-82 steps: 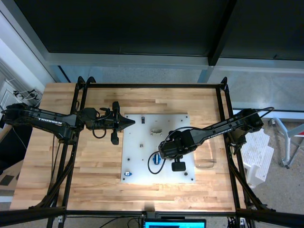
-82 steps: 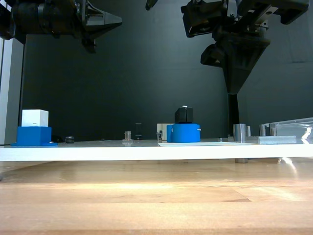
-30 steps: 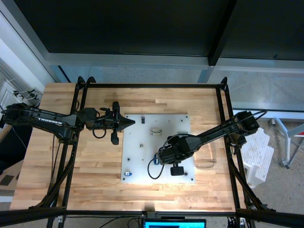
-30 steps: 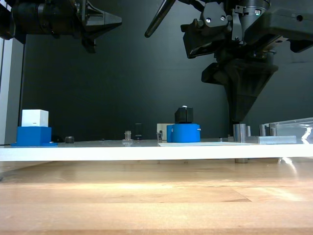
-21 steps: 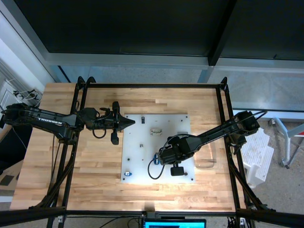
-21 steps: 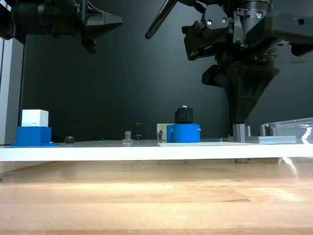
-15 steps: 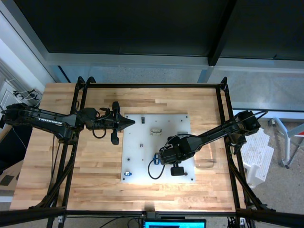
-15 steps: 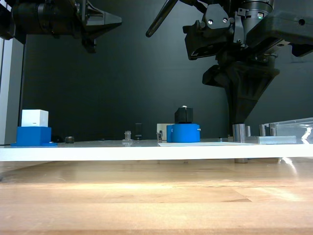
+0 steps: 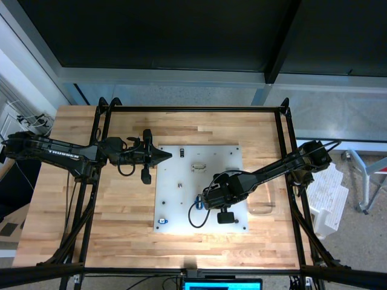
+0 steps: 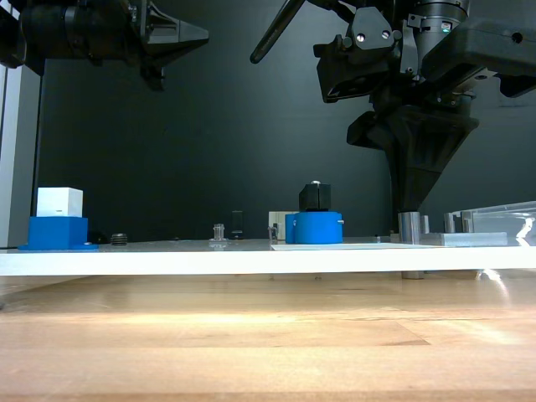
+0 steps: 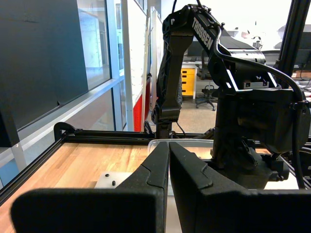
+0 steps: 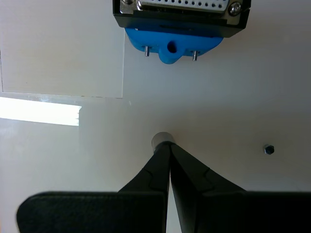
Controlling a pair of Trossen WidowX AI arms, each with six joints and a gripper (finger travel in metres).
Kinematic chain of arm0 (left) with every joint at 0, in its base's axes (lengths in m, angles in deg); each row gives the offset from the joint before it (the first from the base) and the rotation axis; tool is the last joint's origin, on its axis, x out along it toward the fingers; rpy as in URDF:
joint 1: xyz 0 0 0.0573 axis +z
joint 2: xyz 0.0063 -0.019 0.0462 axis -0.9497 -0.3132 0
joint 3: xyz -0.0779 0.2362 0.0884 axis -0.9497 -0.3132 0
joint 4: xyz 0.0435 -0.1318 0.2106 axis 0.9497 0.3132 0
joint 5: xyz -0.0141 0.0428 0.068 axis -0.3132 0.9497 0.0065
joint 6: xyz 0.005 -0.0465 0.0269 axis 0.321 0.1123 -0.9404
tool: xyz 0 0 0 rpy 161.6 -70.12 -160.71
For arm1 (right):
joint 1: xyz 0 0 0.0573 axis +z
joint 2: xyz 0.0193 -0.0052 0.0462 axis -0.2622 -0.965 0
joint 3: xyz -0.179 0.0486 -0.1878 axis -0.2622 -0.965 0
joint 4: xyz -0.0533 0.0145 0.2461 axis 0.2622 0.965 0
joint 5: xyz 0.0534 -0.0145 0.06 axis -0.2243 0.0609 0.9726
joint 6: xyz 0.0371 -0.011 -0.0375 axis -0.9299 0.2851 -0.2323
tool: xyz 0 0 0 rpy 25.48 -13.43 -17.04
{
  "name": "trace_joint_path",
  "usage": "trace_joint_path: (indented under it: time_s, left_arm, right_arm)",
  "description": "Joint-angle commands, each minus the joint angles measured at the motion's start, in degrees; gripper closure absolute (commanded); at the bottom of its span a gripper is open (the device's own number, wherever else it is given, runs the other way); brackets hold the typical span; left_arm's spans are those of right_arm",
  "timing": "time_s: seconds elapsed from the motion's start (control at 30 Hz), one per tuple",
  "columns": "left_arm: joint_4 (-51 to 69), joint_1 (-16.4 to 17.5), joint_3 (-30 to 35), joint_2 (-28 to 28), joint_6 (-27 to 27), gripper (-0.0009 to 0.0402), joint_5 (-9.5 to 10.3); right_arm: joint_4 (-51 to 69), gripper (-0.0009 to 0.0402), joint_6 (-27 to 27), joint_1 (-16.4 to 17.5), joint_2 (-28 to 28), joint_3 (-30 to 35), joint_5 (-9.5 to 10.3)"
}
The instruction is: Remove the 16mm cylinder and place in the container
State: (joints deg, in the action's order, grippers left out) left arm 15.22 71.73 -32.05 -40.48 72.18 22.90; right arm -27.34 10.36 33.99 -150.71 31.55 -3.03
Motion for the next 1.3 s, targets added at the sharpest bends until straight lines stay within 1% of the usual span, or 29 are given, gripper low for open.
trace_joint_path:
  time_s: [0.03, 0.47, 0.57, 0.67, 0.87, 1.03, 1.17, 1.3]
  left_arm:
    - [0.0, 0.0, 0.0, 0.0, 0.0, 0.0393, -0.02]
    - [0.0, 0.0, 0.0, 0.0, 0.0, 0.0393, -0.02]
    - [0.0, 0.0, 0.0, 0.0, 0.0, 0.0393, -0.02]
    - [0.0, 0.0, 0.0, 0.0, 0.0, 0.0393, -0.02]
    - [0.0, 0.0, 0.0, 0.0, 0.0, 0.0393, -0.02]
    - [0.0, 0.0, 0.0, 0.0, 0.0, 0.0393, -0.02]
    - [0.0, 0.0, 0.0, 0.0, 0.0, 0.0393, -0.02]
    - [0.0, 0.0, 0.0, 0.0, 0.0, 0.0393, -0.02]
  right_arm:
    - [0.0, 0.0393, 0.0, 0.0, -0.2, -0.1, 0.09]
    - [0.0, 0.0393, -0.1, 0.0, -0.2, -0.1, 0.07]
    - [0.0, 0.0386, -0.3, 0.0, -0.2, -0.1, 0.07]
    - [0.0, 0.0364, -0.5, 0.0, -0.2, -0.1, 0.04]
    - [0.0, 0.0296, -1.0, 0.0, -0.2, -0.1, 0.02]
    - [0.0, 0.0248, -1.1, 0.0, -0.2, -0.1, -0.13]
    - [0.0, 0.0221, -1.1, 0.0, -0.2, -0.1, -0.11]
    - [0.2, 0.0209, -1.1, 0.0, -0.2, -0.1, -0.09]
